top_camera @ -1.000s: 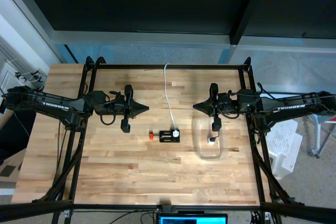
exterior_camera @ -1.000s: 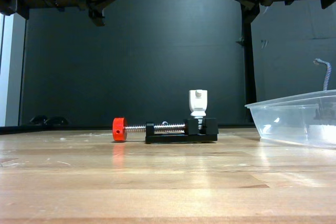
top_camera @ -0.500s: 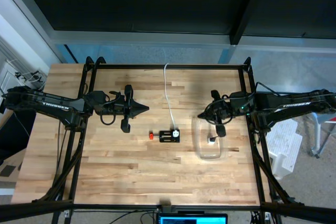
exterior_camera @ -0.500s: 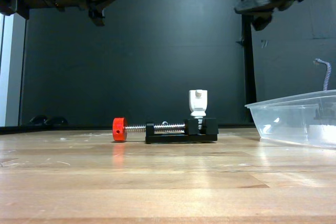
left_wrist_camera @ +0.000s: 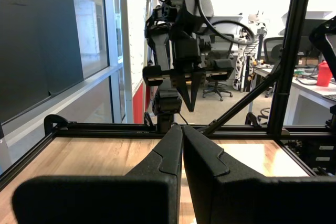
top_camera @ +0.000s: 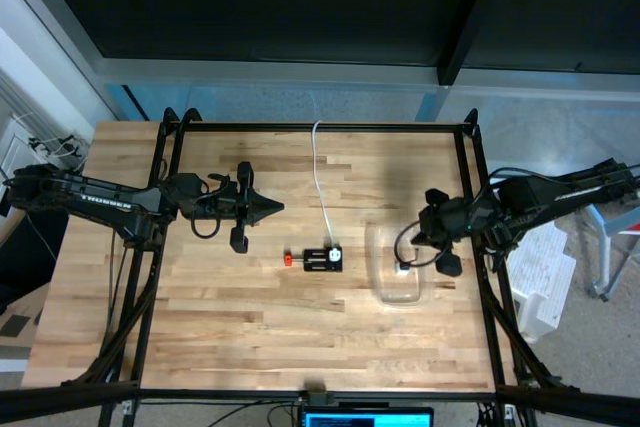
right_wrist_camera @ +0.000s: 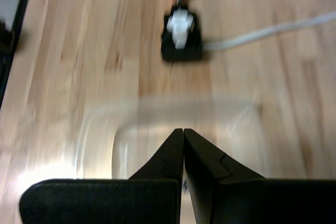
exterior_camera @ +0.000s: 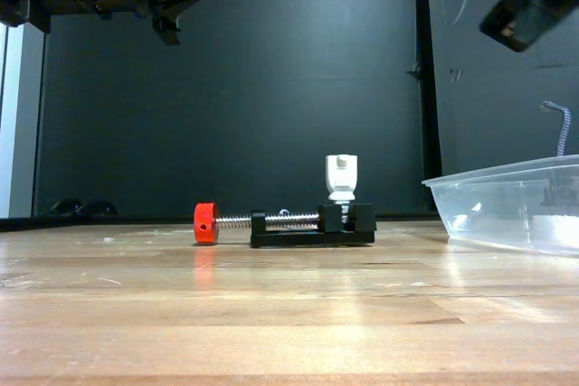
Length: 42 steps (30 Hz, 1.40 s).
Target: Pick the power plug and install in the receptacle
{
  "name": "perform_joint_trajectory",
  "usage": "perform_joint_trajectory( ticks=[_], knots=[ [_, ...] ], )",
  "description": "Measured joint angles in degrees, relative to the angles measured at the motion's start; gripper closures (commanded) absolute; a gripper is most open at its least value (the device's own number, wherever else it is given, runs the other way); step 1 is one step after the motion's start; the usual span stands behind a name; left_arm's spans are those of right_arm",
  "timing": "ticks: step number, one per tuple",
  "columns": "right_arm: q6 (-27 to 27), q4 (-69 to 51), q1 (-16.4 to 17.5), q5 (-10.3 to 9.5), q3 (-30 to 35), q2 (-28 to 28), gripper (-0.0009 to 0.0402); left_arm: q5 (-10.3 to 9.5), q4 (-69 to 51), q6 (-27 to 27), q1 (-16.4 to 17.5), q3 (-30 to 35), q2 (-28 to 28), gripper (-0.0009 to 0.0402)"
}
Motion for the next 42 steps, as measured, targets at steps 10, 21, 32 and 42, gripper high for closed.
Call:
perform_joint_trajectory(
  ticks=[10, 21, 32, 42],
  knots=[
    [9.6, -9.3, 9.3, 3.56, 0.0, 0.0, 0.0393, 0.0, 0.0, 0.0, 0.0, 0.0, 0.0, 0.0393],
    [12.5, -10.1, 10.0, 4.07, -4.0, 0.5, 0.038, 0.0, 0.0, 0.0, 0.0, 0.0, 0.0, 0.0393],
    [13.0, -3.6, 10.0, 4.33, -8.7, 2.4, 0.0246, -0.02, 0.0, 0.0, 0.0, 0.0, 0.0, 0.0393],
    [14.3, 5.2, 10.0, 6.23, -13.6, 3.3, 0.0224, -0.02, 0.0, 0.0, 0.0, 0.0, 0.0, 0.0393]
  ],
)
